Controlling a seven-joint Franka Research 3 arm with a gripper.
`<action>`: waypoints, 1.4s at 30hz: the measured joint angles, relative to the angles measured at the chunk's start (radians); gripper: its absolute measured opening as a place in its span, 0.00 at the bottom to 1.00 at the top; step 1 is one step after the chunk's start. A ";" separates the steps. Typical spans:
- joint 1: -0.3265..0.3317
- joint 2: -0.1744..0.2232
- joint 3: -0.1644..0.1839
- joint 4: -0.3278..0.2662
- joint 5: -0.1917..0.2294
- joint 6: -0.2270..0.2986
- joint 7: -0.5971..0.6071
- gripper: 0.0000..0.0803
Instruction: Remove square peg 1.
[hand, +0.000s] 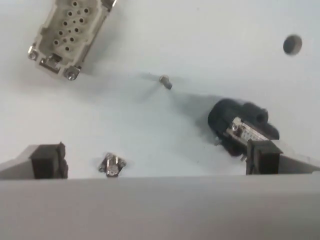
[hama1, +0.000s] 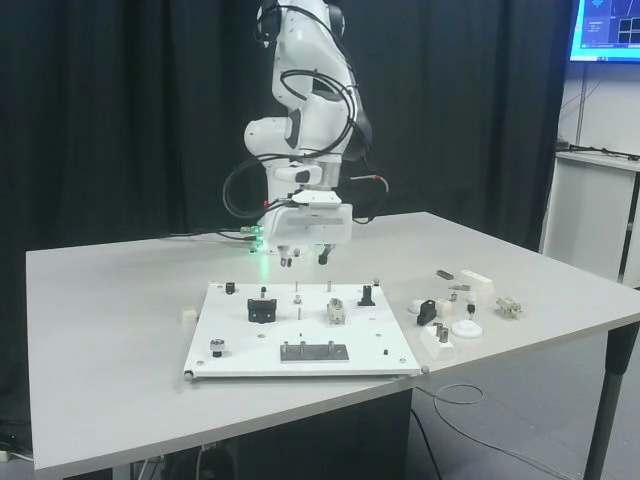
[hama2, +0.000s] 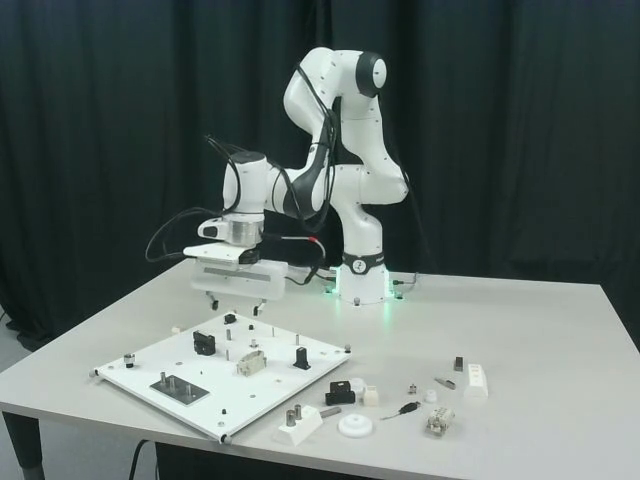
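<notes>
There's the peg (hand: 165, 81), small, slim and grey, standing upright in the white board (hama1: 240, 345). It sits between the black block (hama1: 262, 308) and the multi-pin connector (hama1: 336, 312), apart from both.

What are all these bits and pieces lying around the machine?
Table: one, grey, carrying everything.
Board: one, white, flat on the table in front of the arm.
Fixtures on the board: several, black, grey and white; among them a black block, a multi-pin connector, a grey plate with pegs.
Loose parts: about ten, white, black and grey, scattered on the table beside the board.
Curtain: black, behind the table.
Arm: one, white, bolted to the table, with a green light at its base.
Claw: one, hovering above the board's far edge, open and holding nothing.
</notes>
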 joint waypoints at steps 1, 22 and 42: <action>0.000 0.001 -0.002 -0.002 0.008 0.010 -0.027 1.00; -0.024 0.089 -0.010 0.015 0.136 0.122 -0.277 1.00; -0.026 0.214 -0.010 0.120 0.197 0.087 -0.332 1.00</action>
